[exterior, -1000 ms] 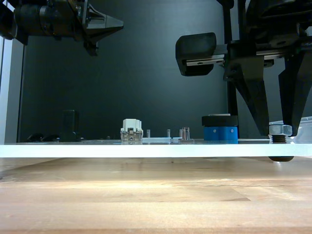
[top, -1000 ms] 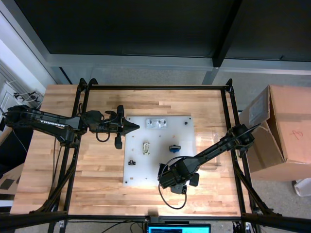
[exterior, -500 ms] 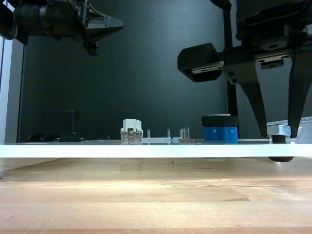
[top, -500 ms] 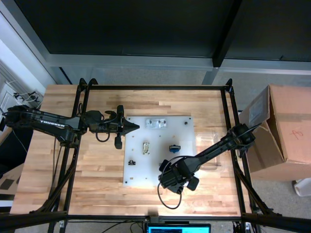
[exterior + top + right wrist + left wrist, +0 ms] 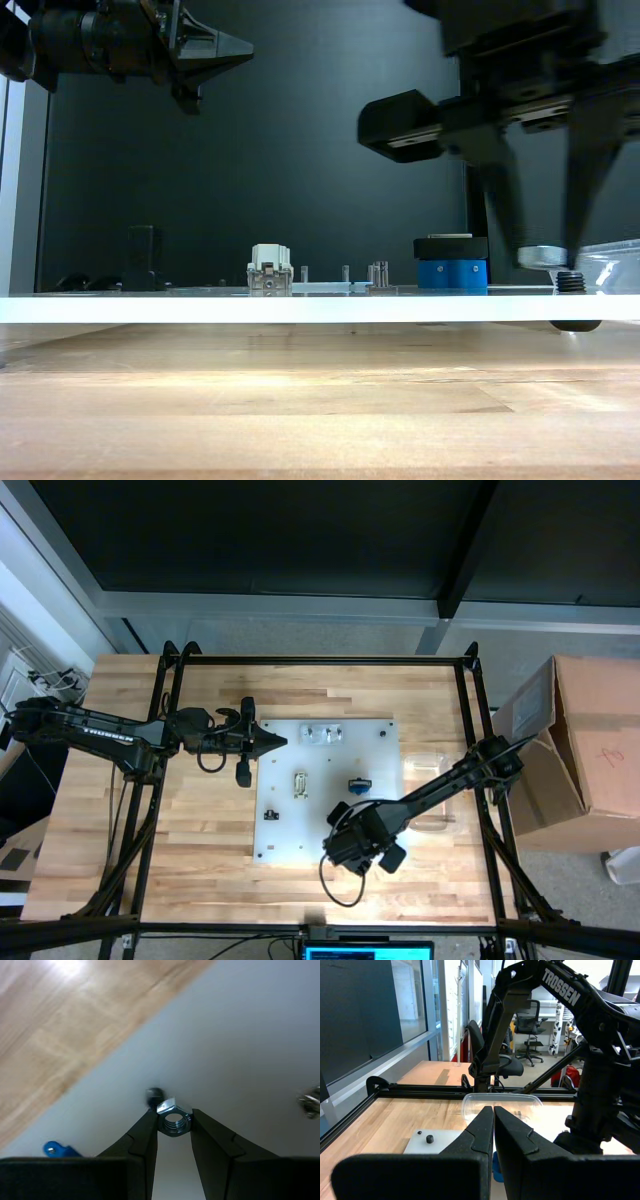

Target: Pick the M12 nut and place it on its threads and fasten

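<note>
The small silver nut [image 5: 174, 1121] sits between the fingers of my right gripper [image 5: 174, 1127], which is shut on it. In the low view the nut [image 5: 543, 257] hangs a little above the board, just left of the black ribbed stud [image 5: 570, 283]. The stud stands bare with its ribs showing. The right wrist view shows the stud [image 5: 155, 1095] beside the nut, not under it. From above, the right gripper [image 5: 368, 838] hides both nut and stud at the white board's [image 5: 290, 840] near right edge. My left gripper [image 5: 493, 1108] is shut on nothing, high over the board's far left edge [image 5: 278, 742].
A clear tray [image 5: 432, 780] lies off the board's right side. A blue round part [image 5: 451, 272] and a white connector [image 5: 270, 272] stand on the board. A cardboard box [image 5: 580, 750] sits beyond the table's right edge.
The nut, which sat on top of the stud between the right fingers, has moved left and slightly up with the gripper and is off the stud. The left arm has not moved.
</note>
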You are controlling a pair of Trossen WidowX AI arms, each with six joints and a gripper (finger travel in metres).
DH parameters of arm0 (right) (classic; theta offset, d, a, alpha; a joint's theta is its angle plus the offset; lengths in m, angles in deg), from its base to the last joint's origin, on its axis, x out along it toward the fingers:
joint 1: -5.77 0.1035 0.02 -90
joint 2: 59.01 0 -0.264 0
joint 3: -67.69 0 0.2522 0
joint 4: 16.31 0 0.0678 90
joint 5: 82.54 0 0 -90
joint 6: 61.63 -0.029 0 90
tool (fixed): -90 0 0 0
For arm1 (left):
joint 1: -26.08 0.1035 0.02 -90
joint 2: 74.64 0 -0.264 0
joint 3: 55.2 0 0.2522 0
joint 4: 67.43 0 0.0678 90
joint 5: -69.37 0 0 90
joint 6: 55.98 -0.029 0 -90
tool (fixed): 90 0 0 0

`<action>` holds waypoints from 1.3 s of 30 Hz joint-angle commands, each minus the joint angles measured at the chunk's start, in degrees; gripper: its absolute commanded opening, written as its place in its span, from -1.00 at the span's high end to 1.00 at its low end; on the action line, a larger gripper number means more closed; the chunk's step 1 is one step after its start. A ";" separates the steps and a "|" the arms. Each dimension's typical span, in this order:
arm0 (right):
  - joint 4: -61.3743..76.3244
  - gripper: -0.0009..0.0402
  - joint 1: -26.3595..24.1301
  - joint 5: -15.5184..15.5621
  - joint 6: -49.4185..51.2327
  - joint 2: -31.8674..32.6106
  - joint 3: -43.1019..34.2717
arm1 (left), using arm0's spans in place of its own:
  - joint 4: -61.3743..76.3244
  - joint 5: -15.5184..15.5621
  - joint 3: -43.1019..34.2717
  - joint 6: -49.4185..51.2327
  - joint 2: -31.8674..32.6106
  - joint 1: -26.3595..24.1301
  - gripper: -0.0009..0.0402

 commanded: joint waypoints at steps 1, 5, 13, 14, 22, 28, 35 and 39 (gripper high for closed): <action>0.79 0.96 0.17 0.92 0.13 -0.07 -1.09 | 0.02 -0.02 0.00 -0.02 0.00 0.00 0.96; 1.62 0.96 0.17 0.98 0.00 -0.07 -1.27 | -0.02 -0.02 0.00 -0.02 0.00 0.00 0.96; 6.91 0.96 0.07 0.57 -7.82 2.23 -6.08 | -0.02 -0.02 0.00 -0.02 0.00 0.02 0.96; 7.17 0.96 -0.13 0.66 -8.61 3.23 -7.02 | 0.02 -0.02 0.00 -0.02 0.00 0.02 0.96; 7.43 0.96 -0.07 1.11 -9.81 3.69 -7.17 | 0.00 -0.02 0.00 -0.02 0.00 0.00 0.96; 7.54 0.96 -0.02 2.23 -11.10 3.69 -6.93 | 0.00 -0.02 0.00 -0.02 0.00 0.00 0.96; 7.58 0.96 -0.04 2.32 -11.65 3.69 -6.93 | 0.00 -0.02 0.02 -0.02 0.00 0.02 0.96; 7.52 0.96 0.04 2.27 -11.63 3.69 -6.93 | 0.00 -0.02 0.00 -0.02 0.00 0.00 0.96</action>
